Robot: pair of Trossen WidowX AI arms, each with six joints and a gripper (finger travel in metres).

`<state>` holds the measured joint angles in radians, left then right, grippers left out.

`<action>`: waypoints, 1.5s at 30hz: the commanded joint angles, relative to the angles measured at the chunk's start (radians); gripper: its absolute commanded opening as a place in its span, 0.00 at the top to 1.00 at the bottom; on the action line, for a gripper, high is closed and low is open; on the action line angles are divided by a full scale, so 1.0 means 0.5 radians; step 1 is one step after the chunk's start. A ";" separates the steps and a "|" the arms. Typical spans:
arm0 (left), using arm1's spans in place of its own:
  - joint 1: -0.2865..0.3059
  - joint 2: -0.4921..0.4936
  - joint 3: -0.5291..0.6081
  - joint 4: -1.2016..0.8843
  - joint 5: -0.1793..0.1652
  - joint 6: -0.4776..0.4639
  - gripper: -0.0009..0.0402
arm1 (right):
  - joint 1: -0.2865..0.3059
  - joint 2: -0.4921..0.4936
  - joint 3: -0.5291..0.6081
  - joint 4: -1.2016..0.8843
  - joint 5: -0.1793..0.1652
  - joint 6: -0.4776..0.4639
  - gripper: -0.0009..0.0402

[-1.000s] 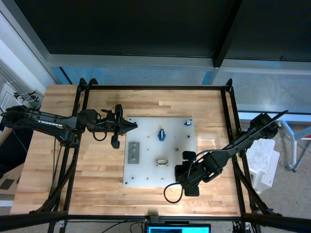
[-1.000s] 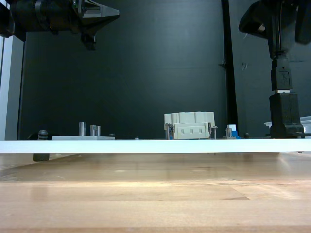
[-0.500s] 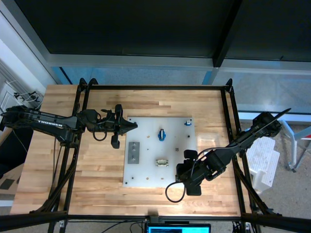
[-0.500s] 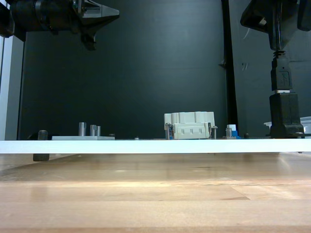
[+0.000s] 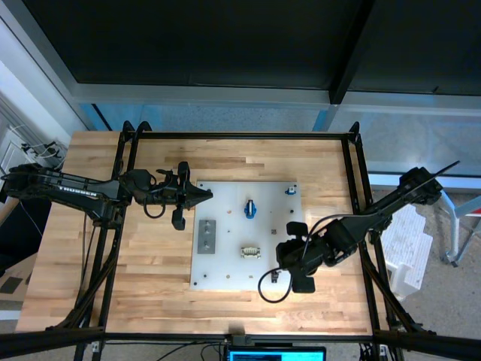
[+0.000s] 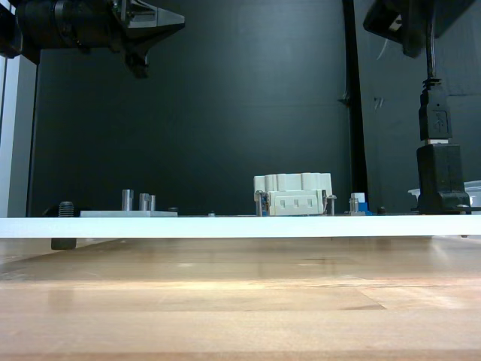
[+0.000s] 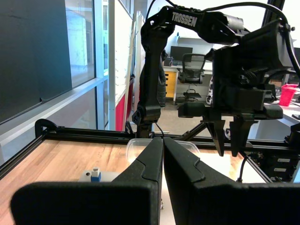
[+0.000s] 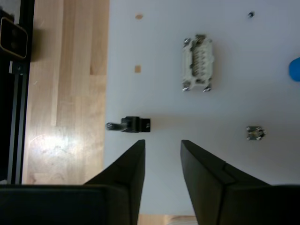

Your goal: Pick the USB connector and install on taskboard

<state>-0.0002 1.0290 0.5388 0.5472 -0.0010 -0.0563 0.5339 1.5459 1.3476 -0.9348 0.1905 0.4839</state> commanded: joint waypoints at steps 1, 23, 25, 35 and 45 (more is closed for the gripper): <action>0.001 0.000 0.000 0.000 0.001 0.000 0.98 | -0.057 -0.044 -0.004 0.002 0.001 -0.063 0.82; 0.000 0.000 0.000 0.000 0.001 0.000 0.98 | -0.616 -0.518 -0.487 0.929 0.031 -0.599 0.98; 0.001 0.000 0.000 0.000 0.001 0.000 0.98 | -0.677 -0.584 -0.570 1.078 0.008 -0.648 0.98; 0.000 0.000 0.000 0.000 0.000 0.000 0.98 | -0.956 -0.840 -0.929 1.674 -0.228 -0.838 0.98; 0.000 0.000 0.000 0.000 0.000 0.000 0.98 | -1.044 -0.983 -1.280 2.329 -0.384 -0.842 0.98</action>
<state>-0.0002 1.0290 0.5388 0.5472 -0.0010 -0.0566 0.0158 1.0588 0.7219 0.2035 0.0257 0.0612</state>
